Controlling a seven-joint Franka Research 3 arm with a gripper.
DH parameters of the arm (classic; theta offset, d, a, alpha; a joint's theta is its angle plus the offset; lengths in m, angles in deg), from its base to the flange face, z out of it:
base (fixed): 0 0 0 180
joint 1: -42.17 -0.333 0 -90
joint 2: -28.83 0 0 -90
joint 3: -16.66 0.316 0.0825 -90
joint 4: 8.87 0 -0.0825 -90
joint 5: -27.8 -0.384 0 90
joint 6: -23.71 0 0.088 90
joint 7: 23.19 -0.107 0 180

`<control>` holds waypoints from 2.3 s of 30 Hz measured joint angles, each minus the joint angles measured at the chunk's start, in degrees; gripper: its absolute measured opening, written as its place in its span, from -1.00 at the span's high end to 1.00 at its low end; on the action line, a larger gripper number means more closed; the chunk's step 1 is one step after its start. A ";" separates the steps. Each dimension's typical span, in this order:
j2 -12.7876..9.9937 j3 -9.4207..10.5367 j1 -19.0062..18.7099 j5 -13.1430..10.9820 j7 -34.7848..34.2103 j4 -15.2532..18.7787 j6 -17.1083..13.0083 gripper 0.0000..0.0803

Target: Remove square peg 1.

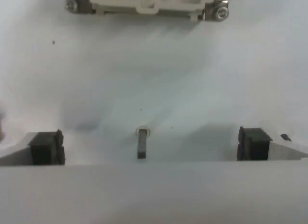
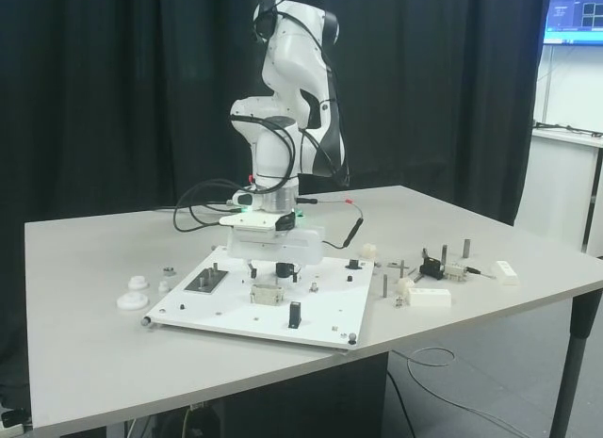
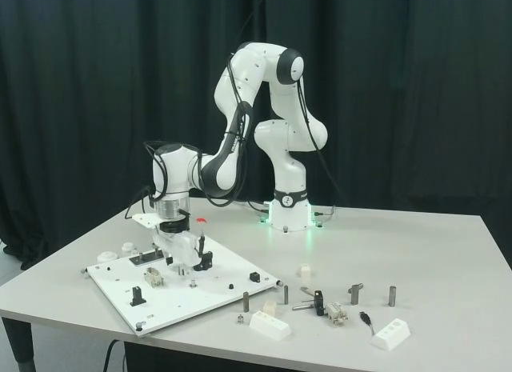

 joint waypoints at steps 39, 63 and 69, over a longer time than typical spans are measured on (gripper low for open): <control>-0.52 -0.07 -0.16 0.24 2.54 0.27 0.23 -0.22; -0.76 0.16 -0.58 -0.33 2.03 0.24 -0.20 0.91; -0.76 0.13 -0.59 -0.33 2.03 0.24 -0.30 0.91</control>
